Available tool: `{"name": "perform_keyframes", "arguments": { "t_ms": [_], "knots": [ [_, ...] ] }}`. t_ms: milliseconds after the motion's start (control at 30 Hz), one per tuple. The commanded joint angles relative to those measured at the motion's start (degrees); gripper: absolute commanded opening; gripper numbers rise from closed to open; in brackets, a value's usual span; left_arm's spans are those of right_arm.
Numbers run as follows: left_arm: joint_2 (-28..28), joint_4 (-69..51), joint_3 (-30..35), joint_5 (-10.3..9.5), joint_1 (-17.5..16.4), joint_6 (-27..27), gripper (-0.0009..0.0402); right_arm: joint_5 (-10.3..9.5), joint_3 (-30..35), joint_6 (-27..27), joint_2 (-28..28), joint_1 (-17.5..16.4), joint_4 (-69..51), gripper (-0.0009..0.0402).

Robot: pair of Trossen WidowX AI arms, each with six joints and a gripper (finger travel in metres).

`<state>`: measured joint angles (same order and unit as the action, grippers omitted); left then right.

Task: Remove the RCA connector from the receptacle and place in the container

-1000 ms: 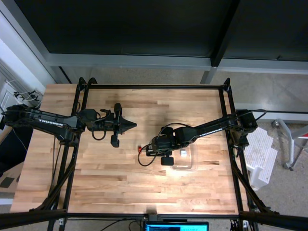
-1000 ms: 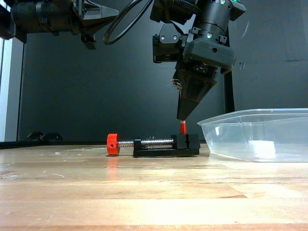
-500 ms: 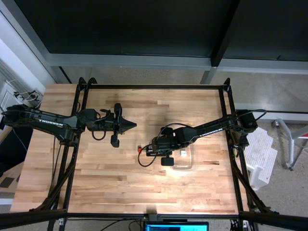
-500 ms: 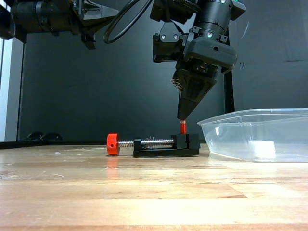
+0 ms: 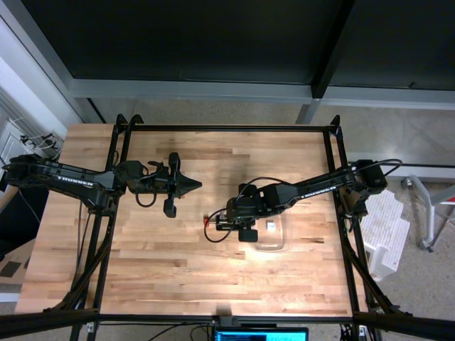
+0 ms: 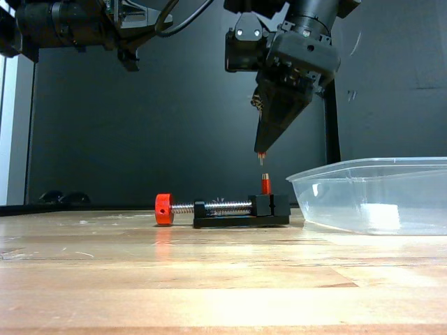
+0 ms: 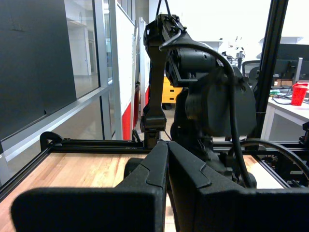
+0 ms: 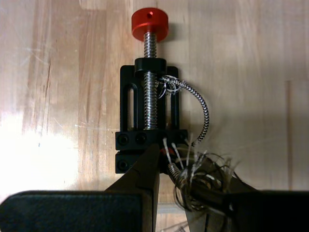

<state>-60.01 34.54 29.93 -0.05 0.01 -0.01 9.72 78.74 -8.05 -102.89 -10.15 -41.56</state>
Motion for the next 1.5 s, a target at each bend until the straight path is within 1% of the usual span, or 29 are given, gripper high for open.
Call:
{"name": "perform_keyframes", "arguments": {
  "t_ms": [33,333,500,700,900,1067,1333,1500],
  "knots": [
    [0.00,0.00,0.02,0.02,0.00,0.00,0.0000,-0.31,0.07,-0.04,2.34,-0.07,0.04,0.0004],
    [0.00,0.00,0.02,0.02,0.00,0.00,0.0000,-0.28,0.04,-0.46,9.79,-0.07,-1.11,0.0004],
    [0.00,0.00,0.02,0.02,0.00,0.00,0.0000,-0.31,-0.17,-0.59,12.26,-0.20,-2.05,0.0004],
    [0.00,0.00,0.02,0.02,-0.02,0.00,0.0000,-0.81,-2.29,-0.72,14.84,-0.39,-2.56,0.0004],
    [0.00,0.00,0.02,0.02,0.00,0.00,0.0000,-0.74,-8.68,-3.76,18.97,-1.55,-2.93,0.0004],
    [0.00,0.00,0.02,0.02,0.00,0.00,0.0000,-0.76,-14.43,-6.01,21.05,-1.99,-2.95,0.0004],
    [0.00,0.00,0.02,0.02,0.00,0.00,0.0000,-0.74,-20.11,-9.33,22.25,-3.78,-3.02,0.0004],
    [0.00,0.00,0.02,0.02,0.00,0.00,0.0000,-0.68,-23.19,-10.23,22.25,-3.96,-2.89,0.0004]
  ]
}}
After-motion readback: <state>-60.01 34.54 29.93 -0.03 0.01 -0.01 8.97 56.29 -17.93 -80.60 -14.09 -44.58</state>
